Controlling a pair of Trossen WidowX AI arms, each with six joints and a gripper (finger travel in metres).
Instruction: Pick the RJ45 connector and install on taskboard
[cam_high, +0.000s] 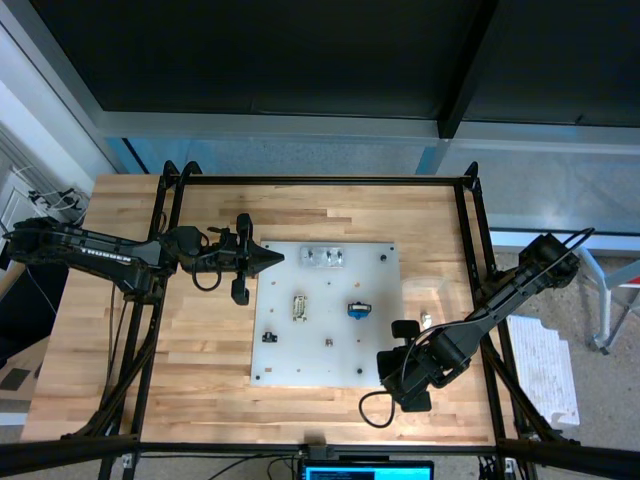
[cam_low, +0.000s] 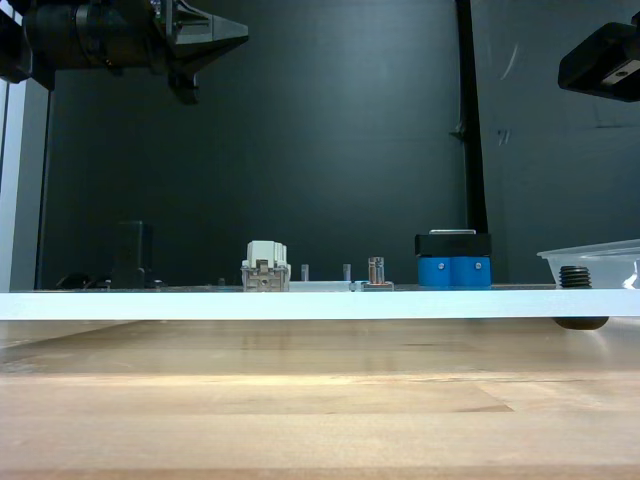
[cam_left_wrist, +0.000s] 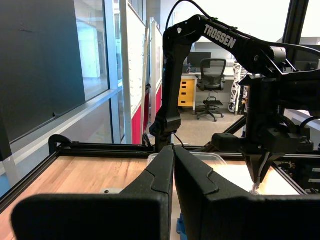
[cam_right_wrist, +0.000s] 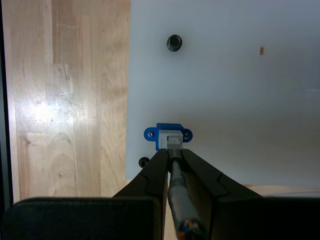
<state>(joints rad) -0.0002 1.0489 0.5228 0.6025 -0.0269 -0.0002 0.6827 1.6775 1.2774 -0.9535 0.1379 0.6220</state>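
Taskboard (cam_high: 300, 350) lies flat on wood table (cam_high: 110, 300) in high view, w/ silver block (cam_high: 324, 257) near its far edge and blue mount (cam_high: 358, 311) right of centre. L gripper (cam_high: 272, 258) pokes over board's left edge, fingers together in a point, nothing btwn them. R gripper (cam_high: 404, 333) is at board's near-right side; finger gap can't be read from here.

Low view: L gripper high at left, part of R gripper high at right, both well above board level. Clear tray (cam_low: 590, 258) rests at right, past blue mount.

L wrist view: L fingers pressed nearly together w/ only a thin slit, empty. R gripper is opposite, pointing down, whitish bit at its tips.

R wrist view: R fingers narrow, clamped on RJ45 connector (cam_right_wrist: 176, 185), a thin grey piece w/ coloured wire ends at rear. Its front end lines up w/ blue mount on board; can't tell if they touch. Bare wood shows beside board.
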